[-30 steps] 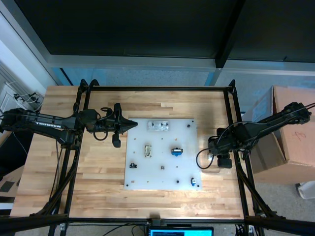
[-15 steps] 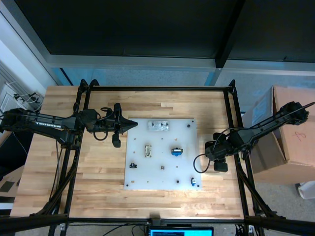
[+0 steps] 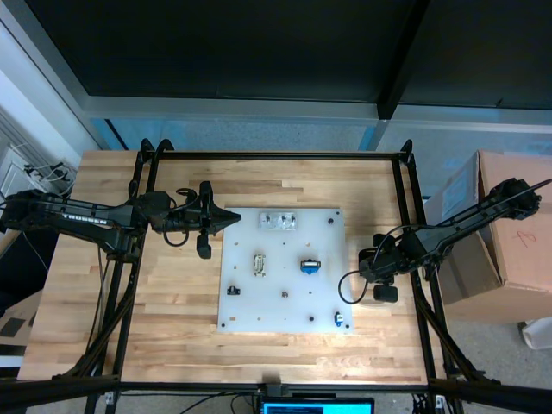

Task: Pick the RJ45 connector and install on the taskboard

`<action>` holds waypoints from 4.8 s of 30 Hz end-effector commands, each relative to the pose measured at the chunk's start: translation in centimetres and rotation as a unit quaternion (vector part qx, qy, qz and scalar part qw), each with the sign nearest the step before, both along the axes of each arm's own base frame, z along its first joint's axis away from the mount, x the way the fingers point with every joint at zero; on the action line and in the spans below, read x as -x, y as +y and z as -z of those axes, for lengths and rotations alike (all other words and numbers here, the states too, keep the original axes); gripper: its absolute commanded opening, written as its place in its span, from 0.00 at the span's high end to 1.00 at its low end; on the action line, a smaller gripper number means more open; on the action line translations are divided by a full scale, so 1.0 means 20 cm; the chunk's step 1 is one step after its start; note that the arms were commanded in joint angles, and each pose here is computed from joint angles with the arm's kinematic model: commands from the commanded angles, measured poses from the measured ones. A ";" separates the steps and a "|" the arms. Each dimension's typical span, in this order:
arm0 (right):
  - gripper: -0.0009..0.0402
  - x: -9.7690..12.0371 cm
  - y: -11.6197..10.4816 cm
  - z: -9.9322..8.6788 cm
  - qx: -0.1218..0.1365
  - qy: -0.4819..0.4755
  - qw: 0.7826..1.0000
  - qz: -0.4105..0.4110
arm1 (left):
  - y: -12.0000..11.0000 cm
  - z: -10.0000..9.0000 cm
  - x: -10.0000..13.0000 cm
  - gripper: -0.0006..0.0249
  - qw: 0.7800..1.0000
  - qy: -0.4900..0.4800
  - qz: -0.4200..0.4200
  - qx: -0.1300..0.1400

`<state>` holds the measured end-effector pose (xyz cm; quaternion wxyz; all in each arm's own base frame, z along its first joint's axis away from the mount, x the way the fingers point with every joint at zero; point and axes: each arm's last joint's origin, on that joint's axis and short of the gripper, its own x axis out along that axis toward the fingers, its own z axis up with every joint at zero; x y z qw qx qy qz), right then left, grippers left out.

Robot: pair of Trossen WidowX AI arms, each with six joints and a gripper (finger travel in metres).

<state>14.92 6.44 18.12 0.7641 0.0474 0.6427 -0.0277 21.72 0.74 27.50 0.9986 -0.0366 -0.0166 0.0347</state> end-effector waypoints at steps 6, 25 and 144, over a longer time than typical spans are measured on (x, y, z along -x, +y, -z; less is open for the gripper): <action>0.97 0.00 0.00 -0.01 -0.001 -0.003 1.000 -0.002 | 0.00 0.00 0.00 0.98 1.000 0.000 0.000 0.000; 0.98 -0.03 0.01 -0.31 -0.005 -0.014 1.000 -0.007 | 0.00 0.00 0.00 0.98 1.000 0.000 0.000 0.000; 0.98 -0.52 0.59 -0.17 0.012 -0.007 0.998 -0.067 | 0.00 0.00 0.00 0.98 1.000 0.000 0.000 0.000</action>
